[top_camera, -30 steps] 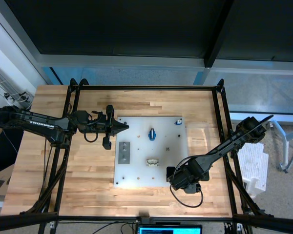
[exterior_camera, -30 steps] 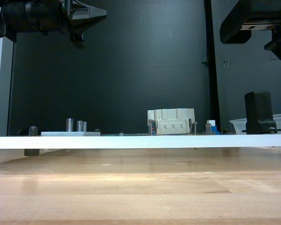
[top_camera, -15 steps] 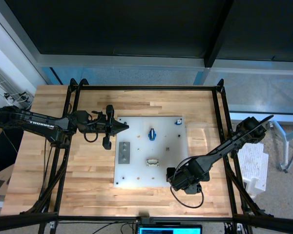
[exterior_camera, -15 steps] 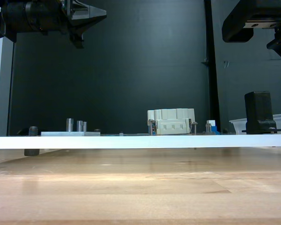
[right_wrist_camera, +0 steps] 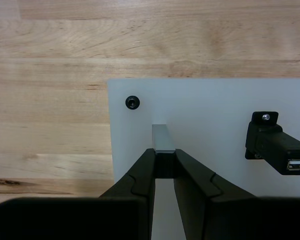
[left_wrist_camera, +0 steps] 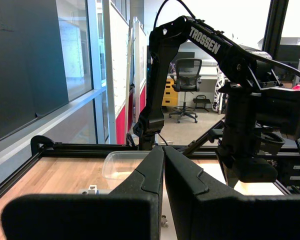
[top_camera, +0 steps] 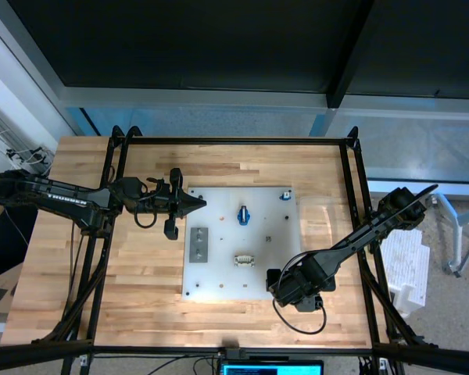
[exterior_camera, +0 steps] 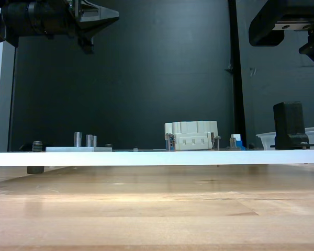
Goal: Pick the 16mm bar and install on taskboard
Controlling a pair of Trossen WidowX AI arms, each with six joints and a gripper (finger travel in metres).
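At the near-right corner of the taskboard, the right claw grips the 16mm bar.
The bar juts past its tips beside a corner screw; the left claw, pinched together and empty, hangs above the board's left edge.

Seen edge-on as a thin white band across the view: taskboard, raised slightly off the wooden surface on a dark foot near its left end. On top, from left: black screw head, low grey metal block with short upright metal pegs, cream multi-pin connector, small blue-and-white fitting, tall black boxy fitting. Behind that last one, rim of a clear plastic tray. High above the board's left end, left hand, dark, tapering to a point aimed rightward. High at the right edge, right hand, partly cut off, well clear of the black fitting below.
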